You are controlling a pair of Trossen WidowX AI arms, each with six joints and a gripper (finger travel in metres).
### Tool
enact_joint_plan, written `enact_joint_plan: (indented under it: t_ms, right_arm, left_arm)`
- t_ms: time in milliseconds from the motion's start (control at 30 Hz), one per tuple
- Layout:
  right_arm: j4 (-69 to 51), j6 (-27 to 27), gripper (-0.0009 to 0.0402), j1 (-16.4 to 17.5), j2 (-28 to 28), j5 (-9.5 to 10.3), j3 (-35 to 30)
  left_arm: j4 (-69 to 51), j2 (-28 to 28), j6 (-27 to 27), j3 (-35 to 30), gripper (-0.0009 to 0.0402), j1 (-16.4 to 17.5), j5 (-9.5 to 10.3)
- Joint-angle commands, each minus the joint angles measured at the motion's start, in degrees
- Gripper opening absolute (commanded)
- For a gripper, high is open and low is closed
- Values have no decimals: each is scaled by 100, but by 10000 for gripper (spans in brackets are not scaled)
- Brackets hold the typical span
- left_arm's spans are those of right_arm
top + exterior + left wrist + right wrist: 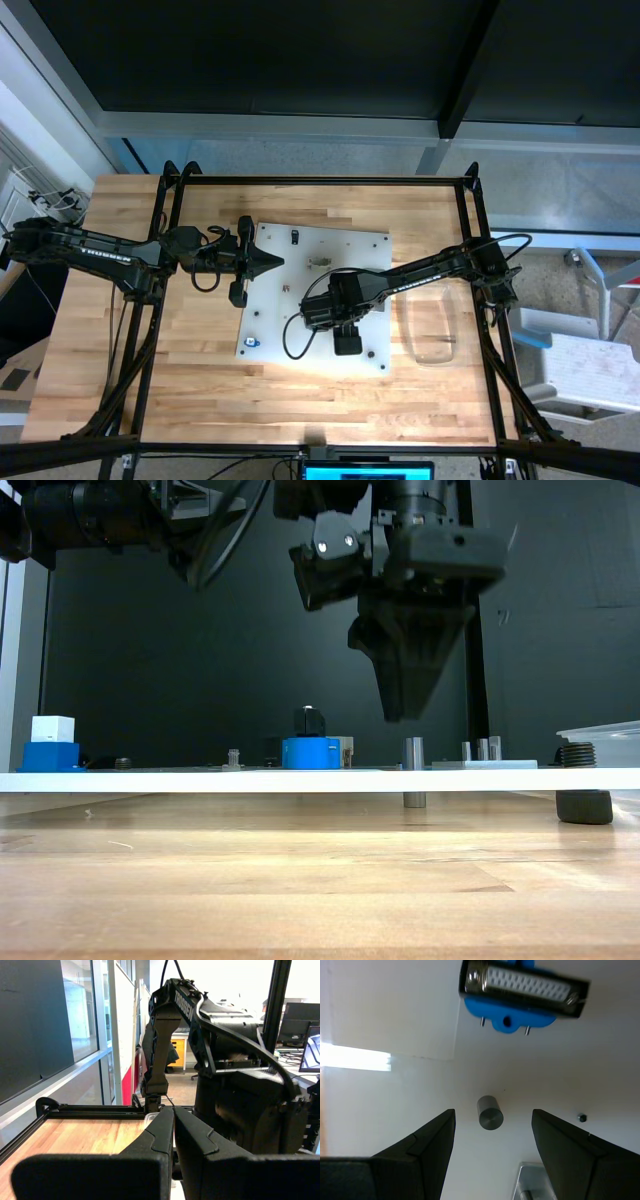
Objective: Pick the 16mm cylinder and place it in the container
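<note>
Board (330,250) under TROSSEN arms (100,250): right tool (402,712) above cylinder (490,1112), left tool (173,1112) at edge.

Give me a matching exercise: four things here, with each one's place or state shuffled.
1. 16mm cylinder
2. container
3. left gripper
4. right gripper

a. fingers shut, at the board's left edge
b. standing upright on the white board
c. fingers open, hovering over the cylinder
d. on the wooden table, right of the board

Pairs: 1-b, 2-d, 3-a, 4-c
</note>
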State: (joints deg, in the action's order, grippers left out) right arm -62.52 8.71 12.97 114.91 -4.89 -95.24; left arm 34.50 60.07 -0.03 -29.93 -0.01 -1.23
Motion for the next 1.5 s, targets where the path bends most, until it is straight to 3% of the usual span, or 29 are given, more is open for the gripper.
enact_joint_plan:
  t_ms: [33,600,1500]
  right_arm:
    - [173,0,212,7,-11,0,155]
    - [608,-59,201,15,-20,-2,579]
    - [645,-46,22,15,-44,22,660]
  left_arm:
    - [0,2,0,-2,0,2,0]
    - [0,2,0,-2,0,0,0]
    - [0,2,0,-2,0,0,0]
